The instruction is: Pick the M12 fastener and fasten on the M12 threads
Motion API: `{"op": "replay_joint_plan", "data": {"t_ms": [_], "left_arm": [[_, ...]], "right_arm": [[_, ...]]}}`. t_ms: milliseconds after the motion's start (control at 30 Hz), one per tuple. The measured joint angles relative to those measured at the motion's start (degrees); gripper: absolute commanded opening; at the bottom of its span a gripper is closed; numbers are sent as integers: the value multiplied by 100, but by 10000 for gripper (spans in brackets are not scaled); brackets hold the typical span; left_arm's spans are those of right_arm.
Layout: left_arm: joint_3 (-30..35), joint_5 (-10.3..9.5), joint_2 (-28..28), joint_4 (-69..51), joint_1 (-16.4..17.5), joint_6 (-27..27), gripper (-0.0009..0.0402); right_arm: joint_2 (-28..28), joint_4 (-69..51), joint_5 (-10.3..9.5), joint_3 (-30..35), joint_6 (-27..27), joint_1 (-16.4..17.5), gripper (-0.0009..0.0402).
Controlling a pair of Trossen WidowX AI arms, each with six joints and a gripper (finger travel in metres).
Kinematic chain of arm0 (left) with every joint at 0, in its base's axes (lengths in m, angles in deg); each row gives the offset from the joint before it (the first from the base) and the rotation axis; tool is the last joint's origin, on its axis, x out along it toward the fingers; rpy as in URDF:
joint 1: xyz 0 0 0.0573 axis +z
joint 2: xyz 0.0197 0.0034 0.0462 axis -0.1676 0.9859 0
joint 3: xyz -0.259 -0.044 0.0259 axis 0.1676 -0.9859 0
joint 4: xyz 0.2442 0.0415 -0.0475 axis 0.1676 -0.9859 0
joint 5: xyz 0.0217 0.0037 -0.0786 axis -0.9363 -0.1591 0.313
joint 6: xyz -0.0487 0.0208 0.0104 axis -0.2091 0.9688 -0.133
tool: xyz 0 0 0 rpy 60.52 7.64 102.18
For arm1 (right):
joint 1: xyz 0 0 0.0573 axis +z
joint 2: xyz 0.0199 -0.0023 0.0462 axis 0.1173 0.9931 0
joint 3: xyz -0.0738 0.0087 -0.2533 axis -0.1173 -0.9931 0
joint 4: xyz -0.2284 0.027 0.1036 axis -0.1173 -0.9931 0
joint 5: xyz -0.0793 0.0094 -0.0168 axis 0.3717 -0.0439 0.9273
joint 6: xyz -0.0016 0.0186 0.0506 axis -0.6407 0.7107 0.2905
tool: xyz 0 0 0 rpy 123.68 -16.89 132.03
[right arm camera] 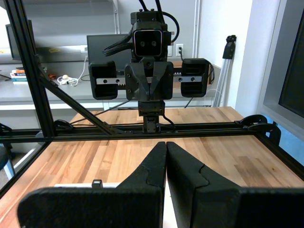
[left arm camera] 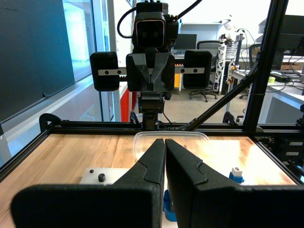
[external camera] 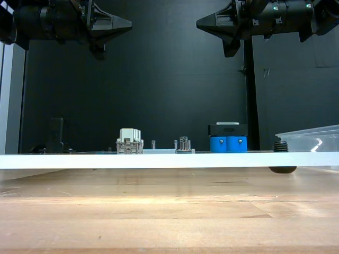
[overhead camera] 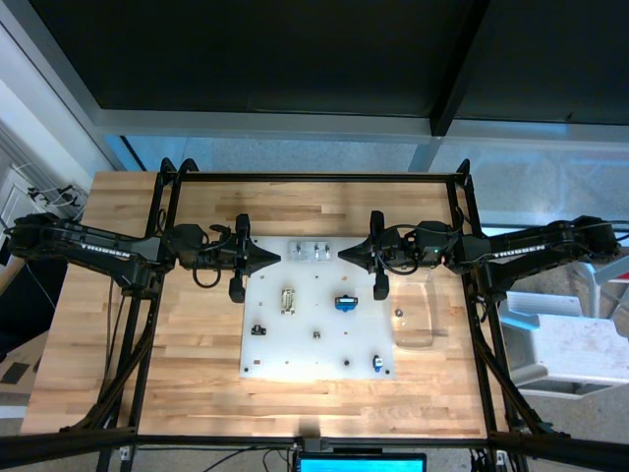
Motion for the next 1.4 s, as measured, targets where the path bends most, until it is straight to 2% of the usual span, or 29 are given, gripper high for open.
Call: {"op": "replay_joint_plan", "data": {"t_ms": [433,467,500,600,667,900,1033,1400], "left_arm": [[0,0,0,-2,0,0,0],[0,2,0,0,0,0,0],[-2,2,0,0,0,-2,0],[0,0,0,0,0,0,0],[-2,2,-2,-2,0,-2,0],[-2,0,-2,-2,0,-2,0],[-2,2,-2,-2,0,-2,0],[-2,0,-2,0,0,-2,0]], "right_arm": [[0,9,-17,0,42,0,0],[0,7,-83,0,63,4,0],[0,-7,-234,0,83,4,0],[-7,-111,-787,0,105,2,0],[-7,-350,-885,59,243,11,0],[-7,-2677,-890,833,282,22,0],[-7,-4022,-1121,1375,188,52,0],[87,-7112,-1117,2712,-890,275,0]]}}
